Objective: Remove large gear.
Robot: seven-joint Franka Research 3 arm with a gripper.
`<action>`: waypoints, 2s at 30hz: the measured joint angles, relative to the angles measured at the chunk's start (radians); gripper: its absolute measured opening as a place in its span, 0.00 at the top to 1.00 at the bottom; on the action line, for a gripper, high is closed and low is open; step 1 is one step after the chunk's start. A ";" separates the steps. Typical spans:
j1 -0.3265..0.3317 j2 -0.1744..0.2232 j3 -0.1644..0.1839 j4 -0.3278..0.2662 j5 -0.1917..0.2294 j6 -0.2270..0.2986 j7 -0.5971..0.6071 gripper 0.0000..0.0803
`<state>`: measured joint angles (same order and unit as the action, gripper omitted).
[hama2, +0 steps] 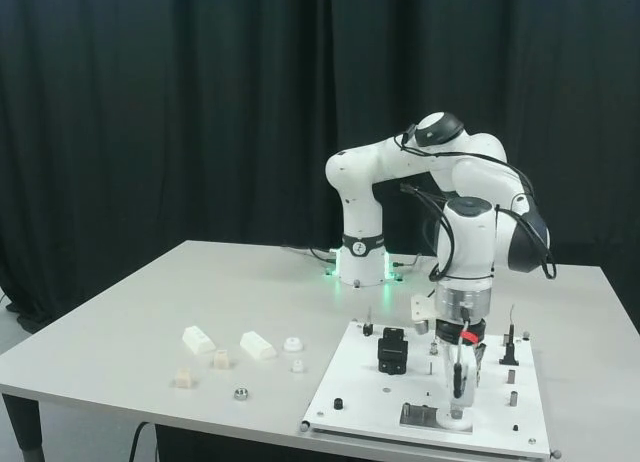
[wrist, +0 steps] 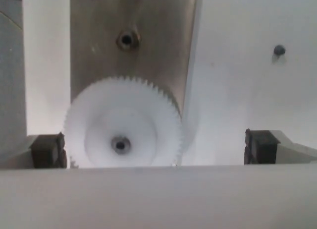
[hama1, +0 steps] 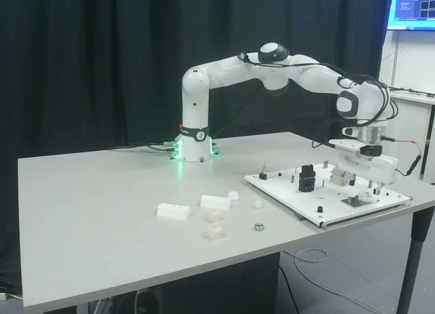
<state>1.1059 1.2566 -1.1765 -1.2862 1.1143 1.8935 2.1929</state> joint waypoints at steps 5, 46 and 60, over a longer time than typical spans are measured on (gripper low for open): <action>0.001 0.005 0.010 0.012 -0.013 0.005 0.010 0.00; -0.005 0.013 0.045 0.023 -0.063 0.087 0.017 0.25; -0.009 0.013 0.045 0.028 -0.064 0.086 0.026 0.43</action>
<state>1.0968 1.2698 -1.1314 -1.2581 1.0506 1.9798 2.2194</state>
